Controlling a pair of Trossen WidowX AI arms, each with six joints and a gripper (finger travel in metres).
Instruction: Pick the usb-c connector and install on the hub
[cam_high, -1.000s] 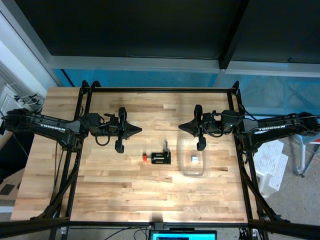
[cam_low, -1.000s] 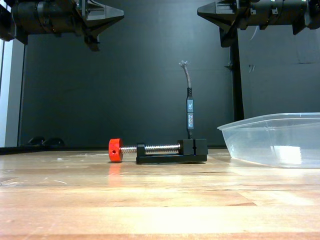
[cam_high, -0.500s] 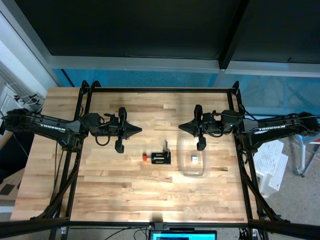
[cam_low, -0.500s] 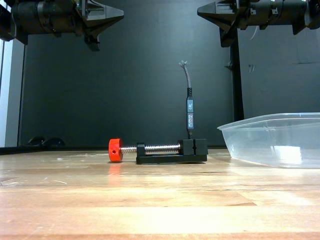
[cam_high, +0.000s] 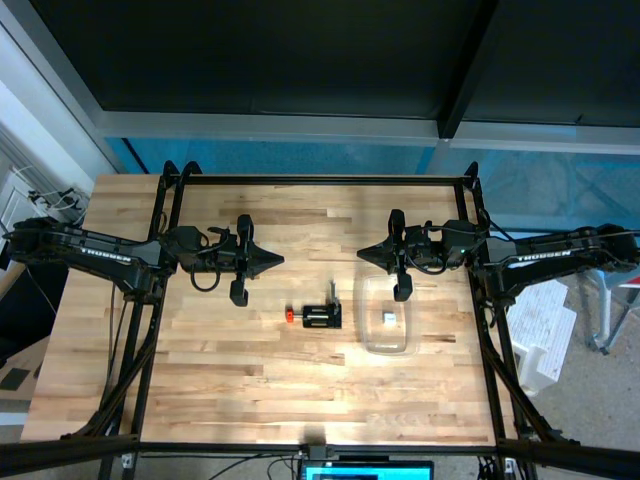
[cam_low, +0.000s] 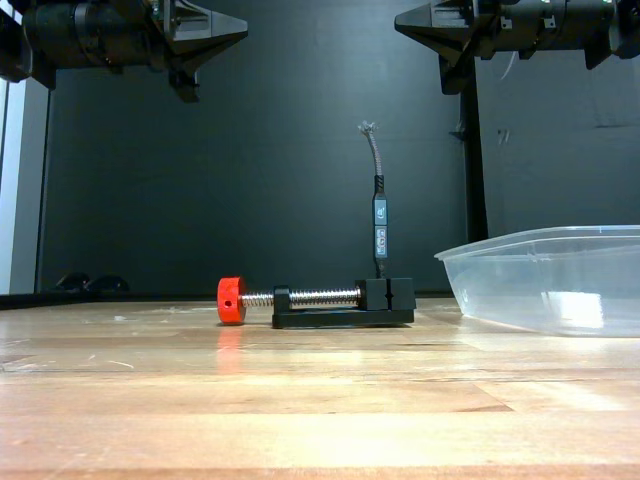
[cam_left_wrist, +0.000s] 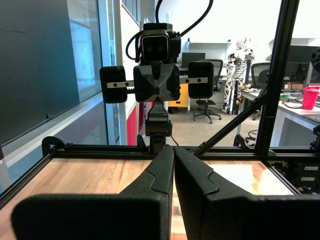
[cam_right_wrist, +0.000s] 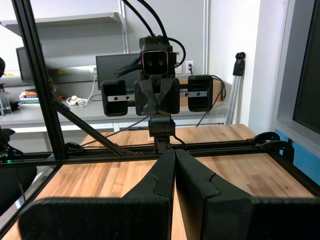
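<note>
1. High: left gripper (cam_high: 278, 260) and right gripper (cam_high: 361, 253) hover flanking the vise (cam_high: 320, 317), toward the desk's (cam_high: 200, 380) far edge.
2. Low: connector (cam_low: 380, 226) stands unheld on the vise; its tall cable (cam_low: 375, 150) might lever it loose.
3. Left wrist: left gripper closed, empty.
4. Right wrist: right gripper closed, empty.
</note>
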